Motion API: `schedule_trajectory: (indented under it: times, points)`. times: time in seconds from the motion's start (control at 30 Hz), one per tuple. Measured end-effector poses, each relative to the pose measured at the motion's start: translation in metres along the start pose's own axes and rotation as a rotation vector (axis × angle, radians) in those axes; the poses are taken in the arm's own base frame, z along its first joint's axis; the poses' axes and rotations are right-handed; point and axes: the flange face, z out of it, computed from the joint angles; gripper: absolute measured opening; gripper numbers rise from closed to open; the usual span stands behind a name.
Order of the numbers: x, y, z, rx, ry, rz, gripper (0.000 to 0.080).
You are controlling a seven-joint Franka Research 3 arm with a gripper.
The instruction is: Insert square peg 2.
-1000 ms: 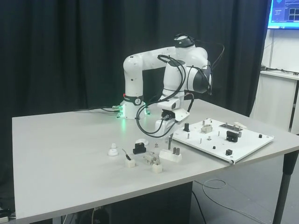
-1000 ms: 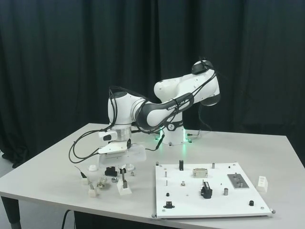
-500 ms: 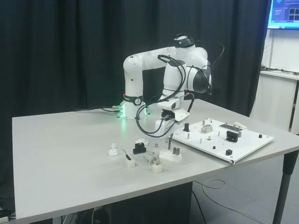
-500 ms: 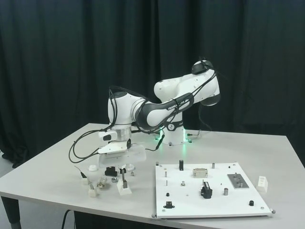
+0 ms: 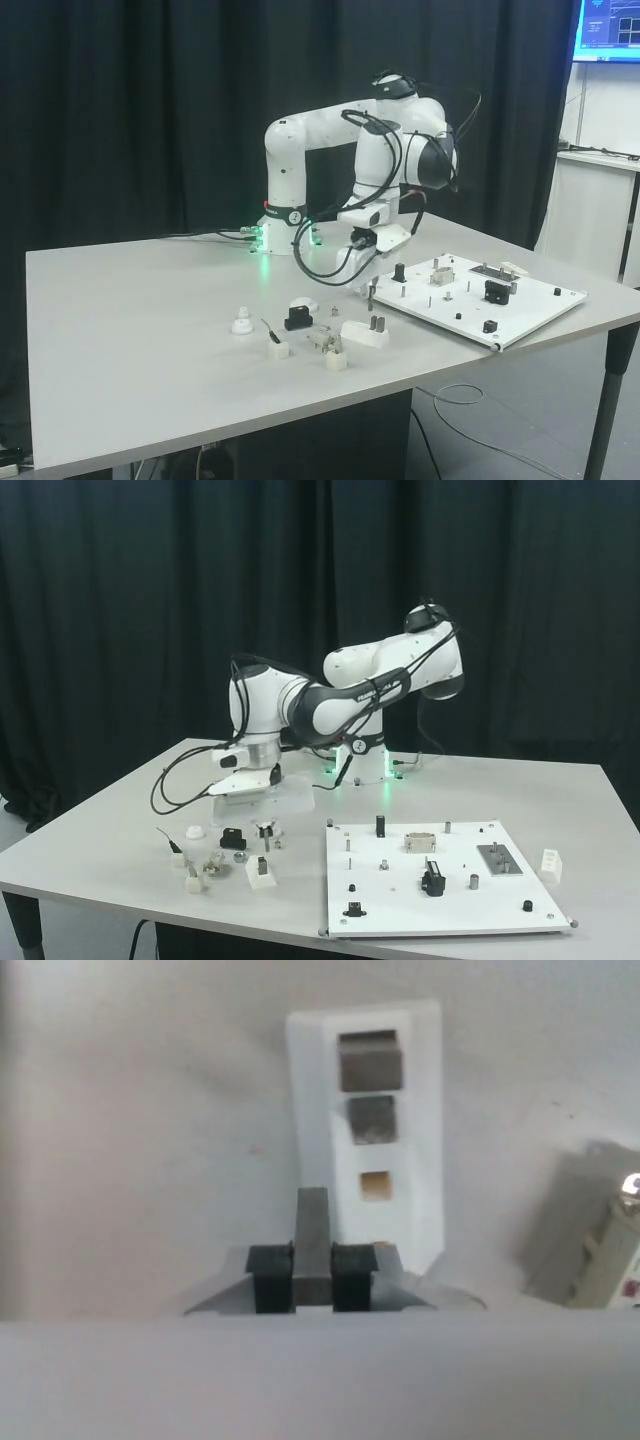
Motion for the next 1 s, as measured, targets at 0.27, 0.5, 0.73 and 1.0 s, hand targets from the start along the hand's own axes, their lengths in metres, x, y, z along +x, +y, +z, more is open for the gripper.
schedule_trajectory:
  times: [0.27, 0.5, 0.73, 1.0]
  points:
    - [-0.007, -0.019, -0.021, 0.023, -0.01, 0.055, 0.0076]
    - [-0.015, -0.042, -0.042, 0.037, -0.009, 0.119, 0.0076]
    - [-0.025, -0.071, -0.058, 0.051, -0.004, 0.231, 0.0076]
    - [-0.037, -0.104, -0.065, 0.054, -0.011, 0.357, 0.0076]
